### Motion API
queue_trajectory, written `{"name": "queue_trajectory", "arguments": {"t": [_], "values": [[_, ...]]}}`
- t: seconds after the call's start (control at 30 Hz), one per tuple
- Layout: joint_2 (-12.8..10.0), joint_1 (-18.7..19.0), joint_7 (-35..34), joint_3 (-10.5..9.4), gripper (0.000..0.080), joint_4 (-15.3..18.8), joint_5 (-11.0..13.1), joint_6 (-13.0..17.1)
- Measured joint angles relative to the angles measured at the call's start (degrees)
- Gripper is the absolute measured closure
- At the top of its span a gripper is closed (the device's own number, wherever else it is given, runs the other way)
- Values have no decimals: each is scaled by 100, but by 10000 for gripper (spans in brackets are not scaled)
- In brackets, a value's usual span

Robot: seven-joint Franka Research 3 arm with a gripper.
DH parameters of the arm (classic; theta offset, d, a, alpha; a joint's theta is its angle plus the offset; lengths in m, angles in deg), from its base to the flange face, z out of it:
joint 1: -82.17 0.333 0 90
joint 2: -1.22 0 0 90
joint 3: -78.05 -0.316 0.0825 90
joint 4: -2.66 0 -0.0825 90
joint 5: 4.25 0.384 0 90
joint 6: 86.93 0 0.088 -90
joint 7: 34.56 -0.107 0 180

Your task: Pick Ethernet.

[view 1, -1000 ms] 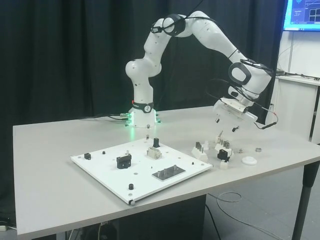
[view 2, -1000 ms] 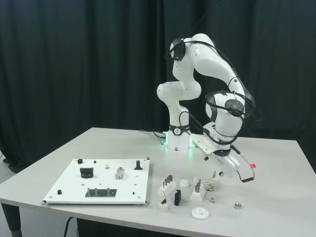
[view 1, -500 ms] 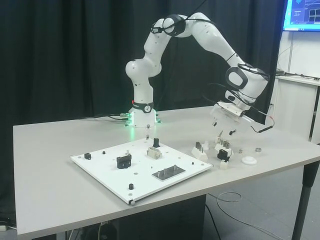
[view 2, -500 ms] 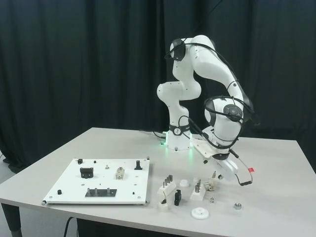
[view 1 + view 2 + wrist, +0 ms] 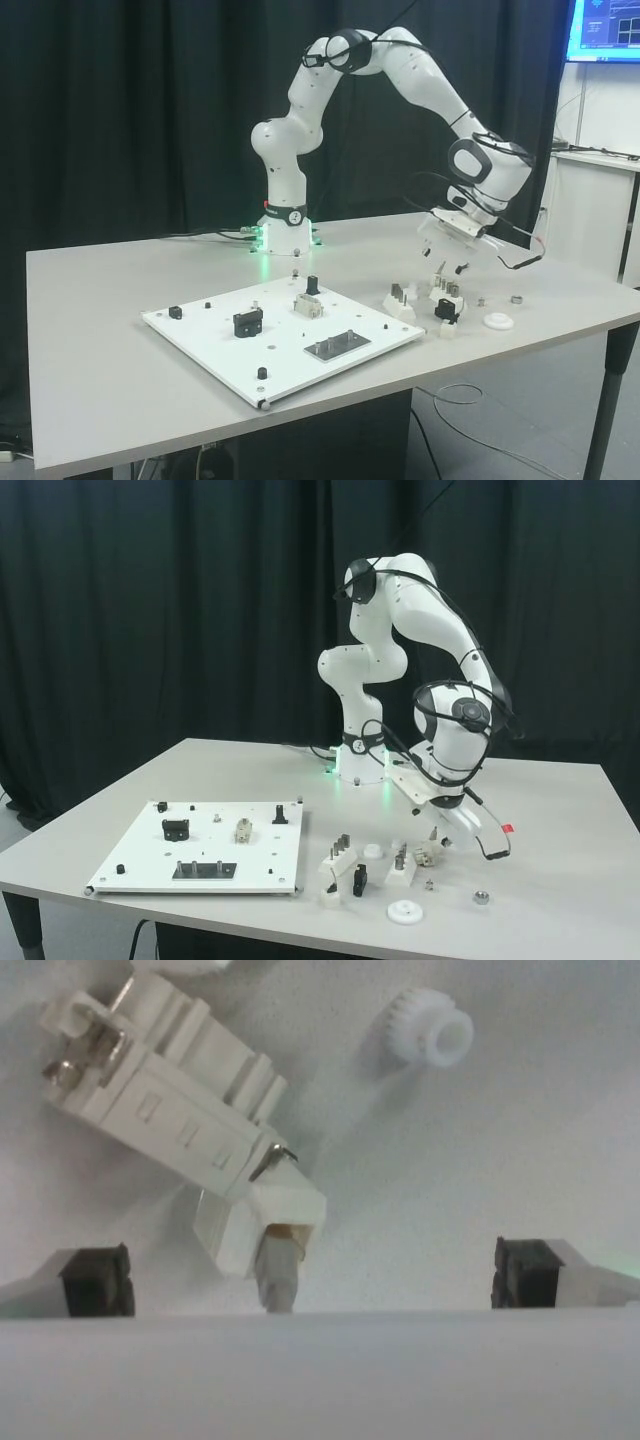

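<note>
1. The pincer is spread wide, and nothing is held or touched by it. Its two black fingertips are seen in the wrist view, one on each side of the plug.
2. The Ethernet plug is found between the fingertips, stuck in a small white holder on the grey counter.
3. The holder could be grabbed in place of the plug if the pincer is brought down too low, because the two are joined.
4. The bigger white block is touching the holder, so it could be bumped by a fingertip.
5. The plug could slip out if it is pinched off its middle.
6. The white gear lies farther off and is not likely to be hit.
</note>
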Motion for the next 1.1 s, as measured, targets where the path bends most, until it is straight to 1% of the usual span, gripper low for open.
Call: {"name": "queue_trajectory", "arguments": {"t": [0.27, 0.5, 0.53, 0.57, 0.6, 0.8, 0.83, 1.07, 1.1], "values": [[-2, 0, 0, -27, 3, 58, 0, 28], [-3, 0, 32, -55, 3, 118, 0, 126], [-4, 0, 51, -59, 114, 124, 0, 142], [-4, 0, 75, -63, 114, 129, 0, 161], [-5, 0, 105, -66, 254, 135, -1, 185], [-8, 0, 220, -70, 254, 172, -1, 304], [-8, 0, 230, -70, 438, 183, -1, 334], [-9, -3, 278, -70, 438, 261, -1, 512], [-8, -4, 283, -70, 734, 260, -1, 514]]}}
